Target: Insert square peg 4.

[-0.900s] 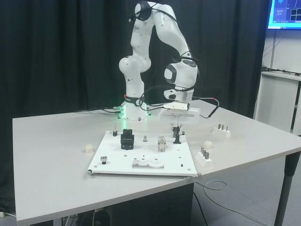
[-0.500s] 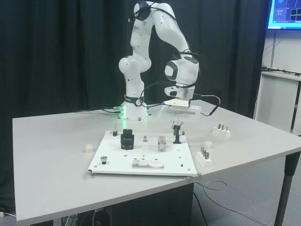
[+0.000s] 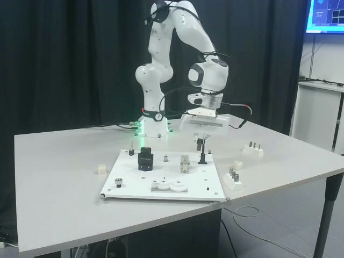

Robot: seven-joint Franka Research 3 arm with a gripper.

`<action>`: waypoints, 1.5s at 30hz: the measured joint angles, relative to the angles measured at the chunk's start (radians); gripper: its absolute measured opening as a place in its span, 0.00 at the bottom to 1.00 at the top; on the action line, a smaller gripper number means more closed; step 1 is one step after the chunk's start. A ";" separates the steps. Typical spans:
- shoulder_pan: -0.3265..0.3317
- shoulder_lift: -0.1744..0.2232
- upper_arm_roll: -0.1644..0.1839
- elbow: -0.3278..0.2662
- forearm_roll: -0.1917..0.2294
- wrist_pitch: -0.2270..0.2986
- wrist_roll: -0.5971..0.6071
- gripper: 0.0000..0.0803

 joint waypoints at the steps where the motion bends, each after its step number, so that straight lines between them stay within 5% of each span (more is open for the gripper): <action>1: -0.002 -0.001 0.000 0.000 -0.001 0.000 -0.002 0.19; 24: -0.033 -0.013 0.000 0.000 -0.019 -0.002 -0.009 0.19; 45: -0.034 -0.013 0.022 0.008 -0.018 -0.058 -0.007 0.19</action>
